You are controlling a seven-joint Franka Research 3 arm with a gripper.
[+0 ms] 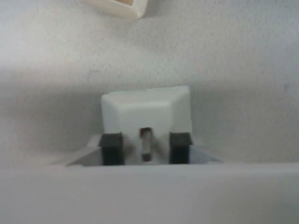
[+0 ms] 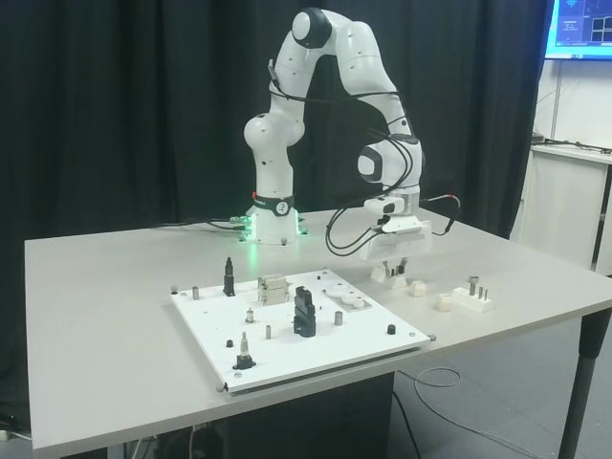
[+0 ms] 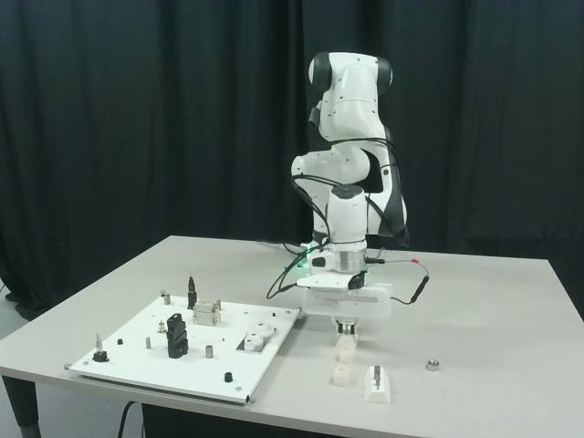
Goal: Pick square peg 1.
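Black curtains back the grey surface (image 2: 115, 287), where the square peg (image 1: 147, 109) sits just beside the white board (image 2: 296, 330). Black fingers (image 1: 111, 148) stand spread on either side of the peg, low over it. Grasping seems the step in hand; next they must close squarely, then lift.
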